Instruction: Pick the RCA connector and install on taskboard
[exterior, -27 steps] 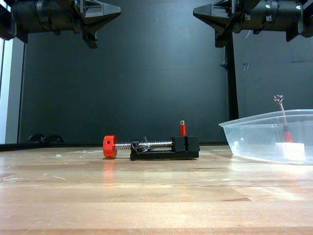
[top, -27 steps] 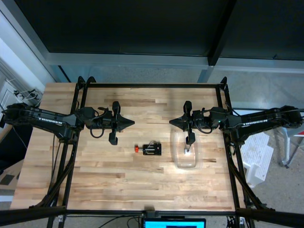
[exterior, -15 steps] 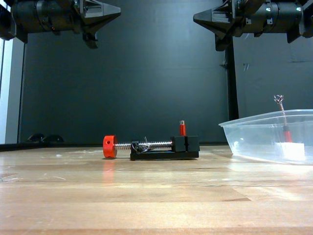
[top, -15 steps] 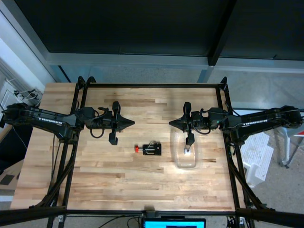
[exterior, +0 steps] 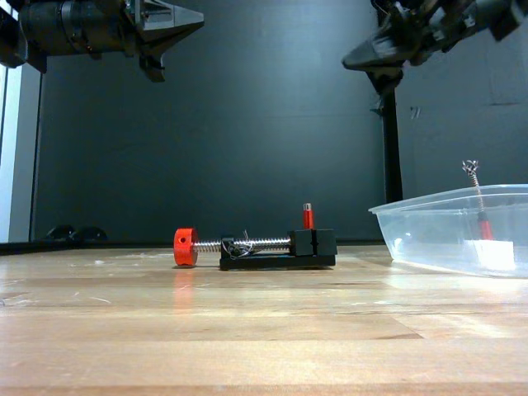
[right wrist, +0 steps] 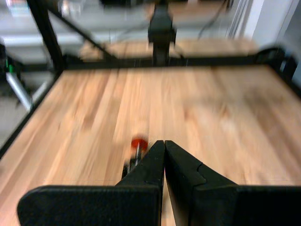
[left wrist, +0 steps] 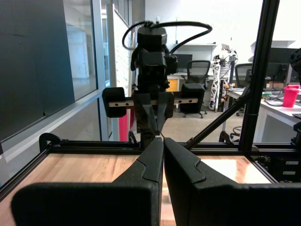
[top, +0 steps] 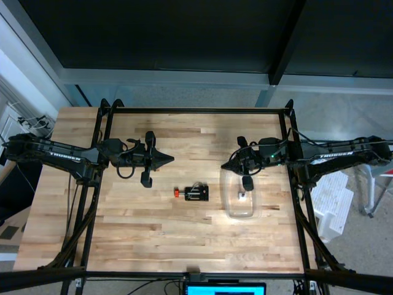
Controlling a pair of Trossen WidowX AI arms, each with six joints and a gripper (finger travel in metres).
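With the left gripper (top: pixel 169 160) closed and parked high at left, your closed right gripper (top: pixel 226 166) hovers over the tray (top: pixel 228 209) where the connector (top: pixel 243 195) lies: likely light, rigid, slippery, so pinch its white base.

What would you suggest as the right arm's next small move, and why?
Probably lower the right claw, opening it, toward the connector in the tray: it hangs shut, high, short of the tray. Left claw hangs shut, high at left.
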